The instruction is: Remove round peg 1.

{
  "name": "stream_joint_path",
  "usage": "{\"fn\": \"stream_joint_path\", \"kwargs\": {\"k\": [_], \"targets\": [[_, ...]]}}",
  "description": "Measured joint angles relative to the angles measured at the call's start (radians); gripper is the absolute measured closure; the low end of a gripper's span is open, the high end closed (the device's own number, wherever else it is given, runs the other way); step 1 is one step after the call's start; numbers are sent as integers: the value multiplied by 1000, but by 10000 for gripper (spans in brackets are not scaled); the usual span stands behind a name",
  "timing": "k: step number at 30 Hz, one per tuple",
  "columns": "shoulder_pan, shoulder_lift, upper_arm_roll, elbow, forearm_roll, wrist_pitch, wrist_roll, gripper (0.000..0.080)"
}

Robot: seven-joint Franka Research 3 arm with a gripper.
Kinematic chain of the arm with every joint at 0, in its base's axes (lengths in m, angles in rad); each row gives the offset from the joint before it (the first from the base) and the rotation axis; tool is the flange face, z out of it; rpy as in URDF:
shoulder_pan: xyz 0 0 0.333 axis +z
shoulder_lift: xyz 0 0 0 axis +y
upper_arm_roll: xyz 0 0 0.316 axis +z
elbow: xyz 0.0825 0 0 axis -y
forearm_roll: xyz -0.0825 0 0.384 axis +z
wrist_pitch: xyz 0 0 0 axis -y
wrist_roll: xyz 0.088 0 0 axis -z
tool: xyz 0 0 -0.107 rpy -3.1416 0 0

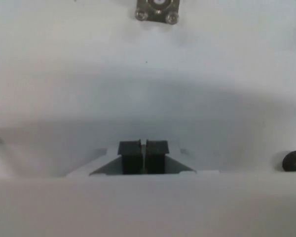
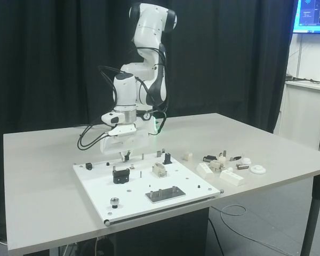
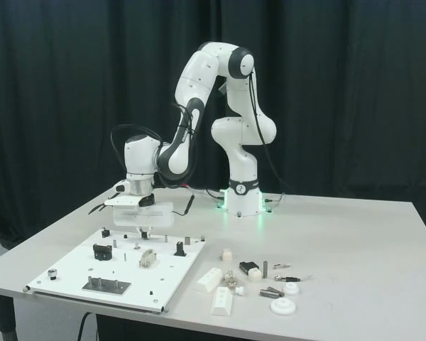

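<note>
The gripper (image 2: 126, 155) hangs low over the white board (image 2: 96, 184), at about 11 o'clock on it if the board's near edge in the first room view is 6. In the wrist view the two black fingertips (image 1: 131, 157) are drawn together with only a hairline between them, and nothing shows pinched there. If a slim peg is trapped in that slit, these views don't show it. So where's round peg 1? I can't pick it out for certain. My best guess is the thin upright pin (image 2: 143, 156) standing in the board just beside the gripper, at its 3 o'clock in the first room view and apart from the fingers. A second small pin (image 2: 140, 173) stands nearer the board's middle. Elsewhere on the board are a black bracket (image 2: 120, 175) at 8 o'clock, a grey plate with two posts (image 2: 161, 194) at 5 o'clock, and in the wrist view a metal flanged connector (image 1: 157, 11) bolted to the white surface. I read this as the approach step, before any grasp, with the peg seated and the extraction not yet begun. The next move calls for parting the fingers, centring them over the right pin, coming straight down around it, squeezing firmly, then pulling dead vertical. Any tilt and a snug round peg could bind in its hole.
</note>
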Motion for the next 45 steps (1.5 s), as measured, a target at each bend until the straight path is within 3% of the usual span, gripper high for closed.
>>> {"fn": "stream_joint_path", "kwargs": {"k": [2, 17, 29, 45], "targets": [[0, 0, 0, 0, 0, 0, 0, 785], [0, -6, -3, 0, 0, -6, 0, 785], [0, -42, -21, 0, -3, -42, 0, 787], [1, -137, -54, 0, -103, -100, 33, 787]]}}
